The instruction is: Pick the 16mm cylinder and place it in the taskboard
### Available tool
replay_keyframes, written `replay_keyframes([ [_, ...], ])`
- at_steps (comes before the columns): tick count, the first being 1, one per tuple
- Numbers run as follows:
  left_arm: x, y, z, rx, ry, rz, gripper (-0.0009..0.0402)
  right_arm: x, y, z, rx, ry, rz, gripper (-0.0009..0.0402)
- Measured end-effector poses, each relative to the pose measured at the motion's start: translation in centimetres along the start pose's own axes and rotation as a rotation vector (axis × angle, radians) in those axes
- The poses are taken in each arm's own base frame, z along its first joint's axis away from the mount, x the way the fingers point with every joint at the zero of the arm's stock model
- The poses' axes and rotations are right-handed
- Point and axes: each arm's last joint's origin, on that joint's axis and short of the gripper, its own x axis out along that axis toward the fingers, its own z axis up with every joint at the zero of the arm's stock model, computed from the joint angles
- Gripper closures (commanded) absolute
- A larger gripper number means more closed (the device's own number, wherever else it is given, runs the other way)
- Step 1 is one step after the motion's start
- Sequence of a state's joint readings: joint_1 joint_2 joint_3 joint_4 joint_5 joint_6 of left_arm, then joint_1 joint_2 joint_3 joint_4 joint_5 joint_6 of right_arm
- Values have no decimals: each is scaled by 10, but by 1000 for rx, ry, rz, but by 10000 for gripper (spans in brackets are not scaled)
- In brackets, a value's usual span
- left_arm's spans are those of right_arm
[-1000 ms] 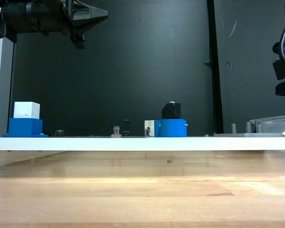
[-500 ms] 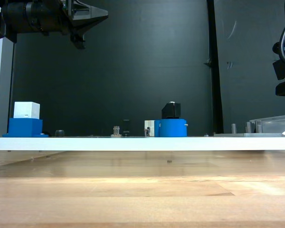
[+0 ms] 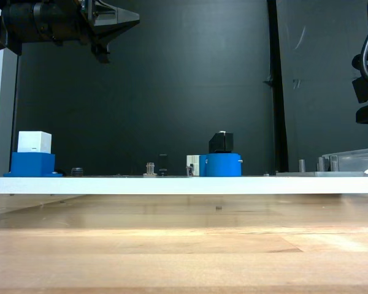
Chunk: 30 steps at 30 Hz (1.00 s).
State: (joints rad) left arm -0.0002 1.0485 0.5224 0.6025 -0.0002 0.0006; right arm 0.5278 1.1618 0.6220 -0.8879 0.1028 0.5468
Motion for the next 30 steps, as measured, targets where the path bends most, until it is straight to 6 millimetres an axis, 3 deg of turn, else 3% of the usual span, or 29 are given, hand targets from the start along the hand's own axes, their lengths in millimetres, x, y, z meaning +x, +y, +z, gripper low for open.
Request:
replay_keyframes([
  [15, 0, 0, 0, 0, 0, 0, 393, 0, 0, 0, 0, -2, 2, 343],
  [30, 0, 0, 0, 0, 0, 0, 393, -2, 0, 0, 1, -8, 9, 348],
])
